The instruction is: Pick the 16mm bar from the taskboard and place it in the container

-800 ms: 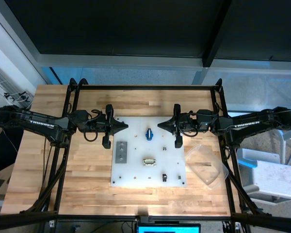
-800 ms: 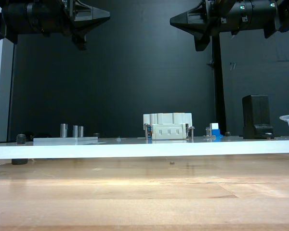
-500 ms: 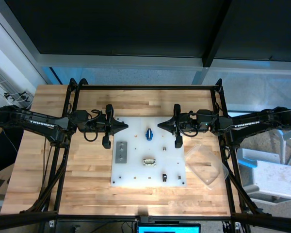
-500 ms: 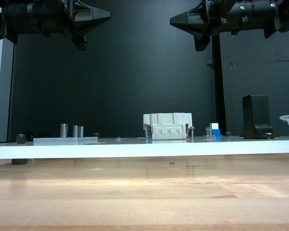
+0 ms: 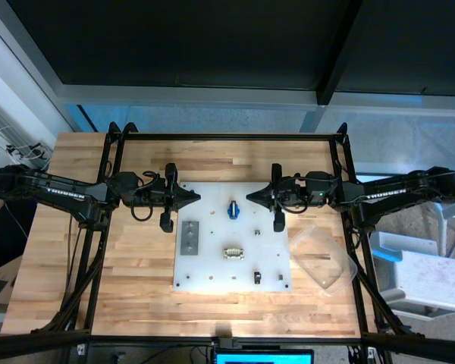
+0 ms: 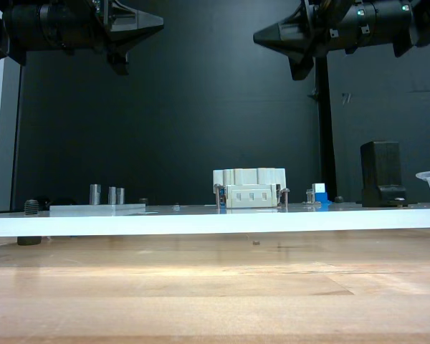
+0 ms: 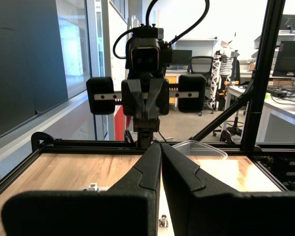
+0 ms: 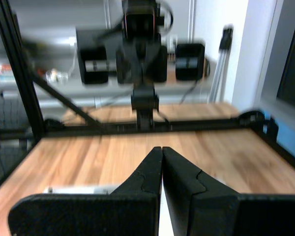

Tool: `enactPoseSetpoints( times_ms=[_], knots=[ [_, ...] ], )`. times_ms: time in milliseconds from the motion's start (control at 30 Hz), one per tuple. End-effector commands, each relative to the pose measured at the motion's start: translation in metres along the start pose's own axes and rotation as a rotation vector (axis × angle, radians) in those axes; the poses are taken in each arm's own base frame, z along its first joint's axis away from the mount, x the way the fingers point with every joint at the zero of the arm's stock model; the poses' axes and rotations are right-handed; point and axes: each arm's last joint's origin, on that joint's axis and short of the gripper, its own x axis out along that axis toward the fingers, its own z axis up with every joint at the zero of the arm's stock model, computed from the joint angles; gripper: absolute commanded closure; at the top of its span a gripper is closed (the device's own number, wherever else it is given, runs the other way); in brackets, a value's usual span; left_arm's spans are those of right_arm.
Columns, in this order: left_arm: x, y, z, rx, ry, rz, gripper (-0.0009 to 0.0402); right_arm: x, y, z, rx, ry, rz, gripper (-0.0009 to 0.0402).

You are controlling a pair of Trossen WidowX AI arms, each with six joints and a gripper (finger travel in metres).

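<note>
The white taskboard (image 5: 212, 269) lies in the middle of the wooden table, carrying a grey metal block (image 5: 189, 237) and a blue piece (image 5: 233, 208). Short metal bars (image 6: 94, 194) stand upright on that block; I cannot tell which is the 16mm bar. The clear container (image 5: 324, 258) sits just off the board's right edge and also shows in the left wrist view (image 7: 199, 146). My left gripper (image 5: 197, 196) hovers high over the board's far left corner, shut and empty. My right gripper (image 5: 249, 196) hovers high over the board's far edge, facing the left one, shut and empty.
A white connector (image 5: 233, 252) and a black block (image 5: 258, 274) stand on the near part of the board. A black frame (image 5: 227, 137) rails in the table. A screen (image 5: 263, 356) sits at the near edge.
The right gripper has shifted very slightly and its wrist view is blurred. The left arm and everything on the board stay as they were.
</note>
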Motion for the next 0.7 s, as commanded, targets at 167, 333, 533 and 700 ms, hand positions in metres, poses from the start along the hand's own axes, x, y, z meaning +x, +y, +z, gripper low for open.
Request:
enactPoseSetpoints(
  times_ms=[167,333,533,700],
  knots=[
    [0.000,0.000,0.000,0.000,0.000,0.000,0.0393,0.002,0.003,0.014,-0.004,0.198,-0.001,0.0393],
    [0.000,0.000,0.000,0.000,0.000,0.000,0.0393,-0.001,0.005,0.022,0.010,0.318,-0.005,0.0393],
    [0.000,0.000,0.000,0.000,0.000,0.000,0.0393,-0.009,0.006,0.030,0.023,0.468,-0.017,0.0393],
    [0.000,0.000,0.000,0.000,0.000,0.000,0.0393,-0.014,0.008,0.038,0.021,0.543,-0.017,0.0393]
  ],
)
